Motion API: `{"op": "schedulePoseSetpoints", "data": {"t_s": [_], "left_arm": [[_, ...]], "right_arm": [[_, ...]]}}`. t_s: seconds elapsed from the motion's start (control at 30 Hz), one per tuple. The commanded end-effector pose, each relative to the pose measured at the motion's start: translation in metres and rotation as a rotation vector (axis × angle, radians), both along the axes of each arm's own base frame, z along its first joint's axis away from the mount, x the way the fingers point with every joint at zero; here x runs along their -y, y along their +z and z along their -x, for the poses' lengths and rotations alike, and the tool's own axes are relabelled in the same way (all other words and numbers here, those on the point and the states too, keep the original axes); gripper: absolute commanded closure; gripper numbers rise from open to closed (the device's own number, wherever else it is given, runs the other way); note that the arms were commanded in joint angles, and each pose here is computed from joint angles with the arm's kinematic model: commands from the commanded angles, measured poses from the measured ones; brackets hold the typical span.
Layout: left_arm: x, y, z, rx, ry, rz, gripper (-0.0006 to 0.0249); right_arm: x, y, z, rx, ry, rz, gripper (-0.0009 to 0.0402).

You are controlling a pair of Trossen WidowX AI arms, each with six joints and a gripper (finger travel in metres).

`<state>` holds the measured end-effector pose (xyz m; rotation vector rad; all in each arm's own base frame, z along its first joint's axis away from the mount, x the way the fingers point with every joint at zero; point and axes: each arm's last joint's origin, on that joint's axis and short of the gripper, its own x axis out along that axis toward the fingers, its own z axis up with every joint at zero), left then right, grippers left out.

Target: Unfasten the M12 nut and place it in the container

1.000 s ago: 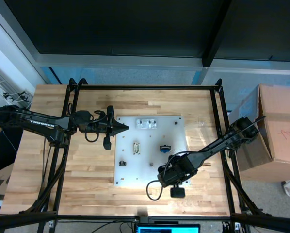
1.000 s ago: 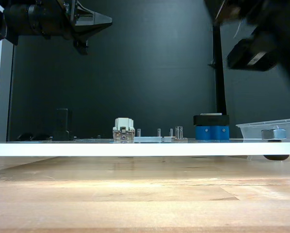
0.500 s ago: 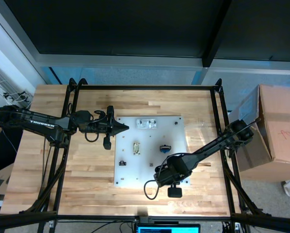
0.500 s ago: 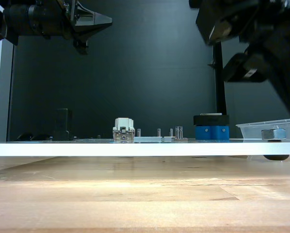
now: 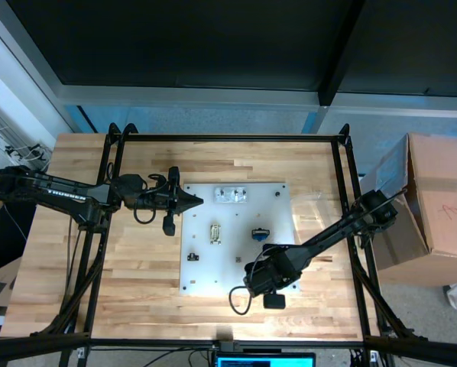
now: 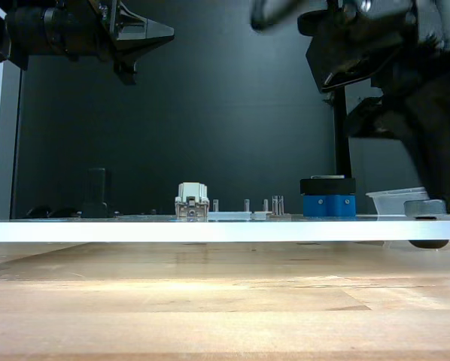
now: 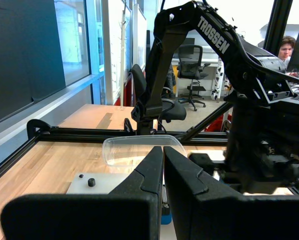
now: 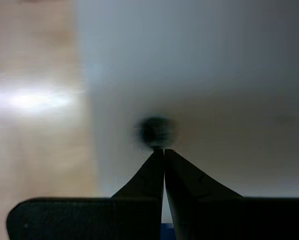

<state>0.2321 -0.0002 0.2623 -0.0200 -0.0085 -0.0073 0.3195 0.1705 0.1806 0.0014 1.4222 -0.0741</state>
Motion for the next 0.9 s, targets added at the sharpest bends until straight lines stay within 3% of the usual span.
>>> {"op": "schedulePoseSetpoints", "data": {"t_s": [0.03,0.17,0.53,0.9], "left_arm": [[0.000,0.000,0.000,0.000,0.000,0.000,0.0243],[0.000,0.000,0.000,0.000,0.000,0.000,0.0243],[0.000,0.000,0.000,0.000,0.000,0.000,0.0243],[0.000,0.000,0.000,0.000,0.000,0.000,0.0243]], "right_arm": [[0.004,0.010,0.001,0.033,-0.018,0.069,0.0393],[0.004,0.018,0.003,0.036,-0.025,0.021,0.0393],[-0.005,0.030,0.002,-0.024,0.009,-0.232,0.0393],[-0.011,0.003,-0.007,-0.069,0.055,-0.228,0.0393]]}}
